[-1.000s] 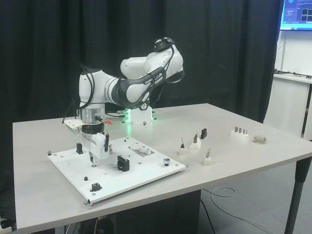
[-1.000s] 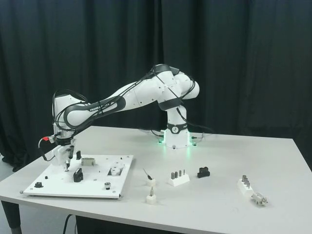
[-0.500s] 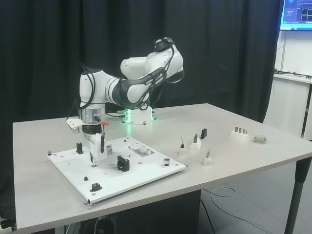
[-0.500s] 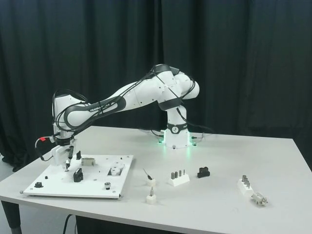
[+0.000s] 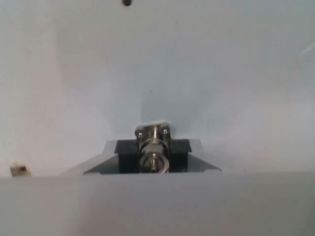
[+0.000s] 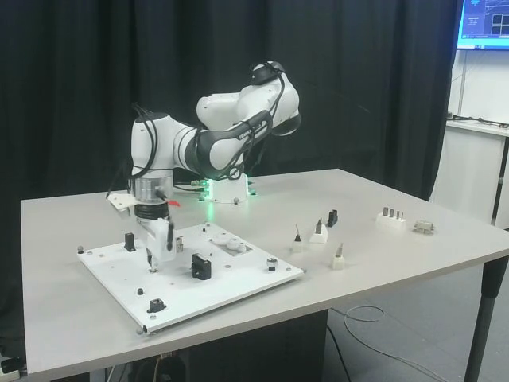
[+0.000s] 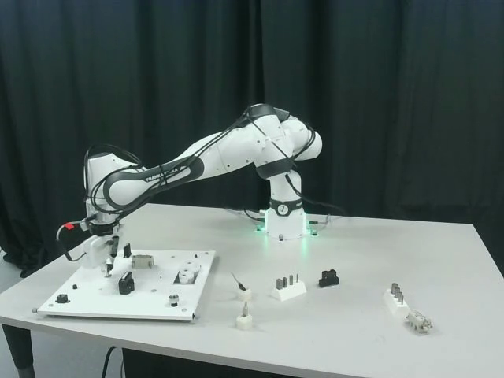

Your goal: Insert BNC.

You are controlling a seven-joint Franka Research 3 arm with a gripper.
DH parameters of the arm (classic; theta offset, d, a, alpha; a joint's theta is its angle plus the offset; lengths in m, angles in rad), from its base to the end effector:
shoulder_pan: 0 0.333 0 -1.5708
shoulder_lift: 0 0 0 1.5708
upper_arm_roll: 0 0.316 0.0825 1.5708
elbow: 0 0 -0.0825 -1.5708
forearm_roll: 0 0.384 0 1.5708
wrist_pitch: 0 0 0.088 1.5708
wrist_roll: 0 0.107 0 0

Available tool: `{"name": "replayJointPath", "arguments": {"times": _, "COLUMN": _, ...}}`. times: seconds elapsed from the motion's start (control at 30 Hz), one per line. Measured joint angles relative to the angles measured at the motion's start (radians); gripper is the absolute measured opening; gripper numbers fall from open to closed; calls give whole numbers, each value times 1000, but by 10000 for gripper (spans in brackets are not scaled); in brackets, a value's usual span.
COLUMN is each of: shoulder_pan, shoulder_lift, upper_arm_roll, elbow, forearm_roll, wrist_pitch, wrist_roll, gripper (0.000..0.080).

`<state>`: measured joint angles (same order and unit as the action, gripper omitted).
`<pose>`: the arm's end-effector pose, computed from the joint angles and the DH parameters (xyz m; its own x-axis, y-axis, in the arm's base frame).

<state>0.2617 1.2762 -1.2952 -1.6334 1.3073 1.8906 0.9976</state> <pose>0.5265 -0.4233 0.2155 -0.6621 -0.7494 0.0002 -0.7487 0.6614 -0.0450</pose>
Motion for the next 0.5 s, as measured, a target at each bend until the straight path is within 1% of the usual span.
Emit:
{"name": "replayJointPath", "arguments": {"times": 0.13, "shoulder_pan": -2, "shoulder_lift": 0, "upper_arm_roll": 0, "elbow": 2, "forearm_roll": 0, "wrist_pitch": -4, "wrist_roll": -113, "gripper": 121}}
{"name": "replayJointPath", "arguments": {"times": 0.33, "shoulder_pan": -10, "shoulder_lift": -1, "upper_arm_roll": 0, "elbow": 10, "forearm_roll": 0, "wrist_pitch": -15, "wrist_roll": -227, "gripper": 121}}
{"name": "replayJointPath", "arguments": {"times": 0.5, "shoulder_pan": -16, "shoulder_lift": -2, "upper_arm_roll": 1, "elbow": 15, "forearm_roll": 1, "wrist_pitch": -23, "wrist_roll": -345, "gripper": 121}}
